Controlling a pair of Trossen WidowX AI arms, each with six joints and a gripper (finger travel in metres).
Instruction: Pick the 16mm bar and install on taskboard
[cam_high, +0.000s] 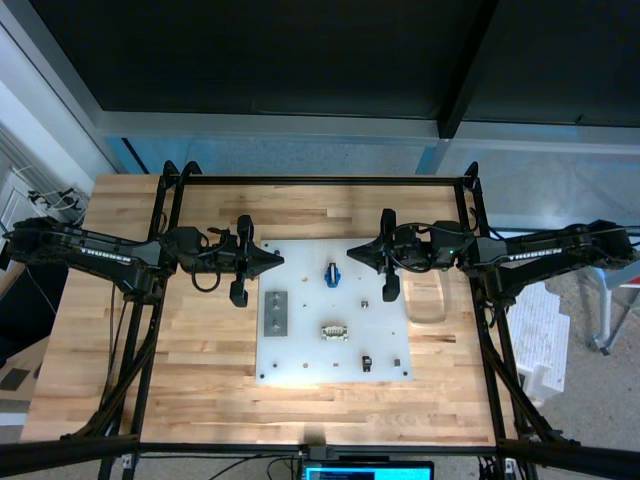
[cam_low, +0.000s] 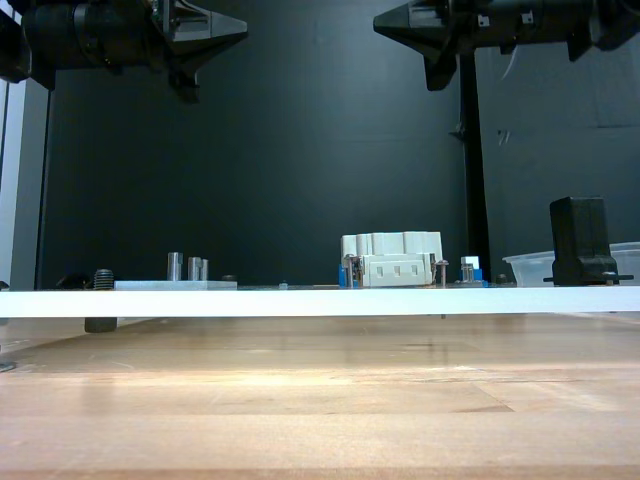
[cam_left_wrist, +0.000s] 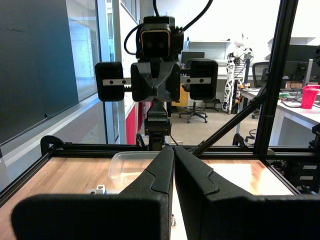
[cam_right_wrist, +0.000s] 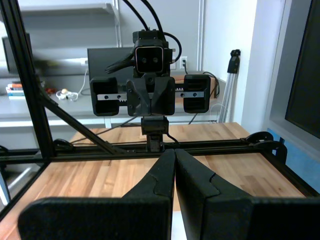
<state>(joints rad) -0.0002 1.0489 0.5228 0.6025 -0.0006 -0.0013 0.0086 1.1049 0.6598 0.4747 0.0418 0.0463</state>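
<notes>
Left end effector (cam_high: 279, 258) and right end effector (cam_high: 350, 252) both clenched, holding nothing
They hover facing each other, tips apart, over the taskboard's (cam_high: 300, 355) far edge. 16mm bar (cam_high: 397, 352) sits by its near-right corner, just a dot from above, so long axis looks vertical.

This is a robotics lab. A butcher-block table (cam_high: 120, 330) caged in black aluminium framing (cam_high: 320, 181) carries a white taskboard (cam_high: 300, 360). The left gripper (cam_high: 278, 257) and right gripper (cam_high: 352, 252), both pinched closed, hang above the table's middle, facing each other. Beyond the table stand office chairs (cam_left_wrist: 195, 107) and a dark monitor (cam_right_wrist: 110, 62).
</notes>
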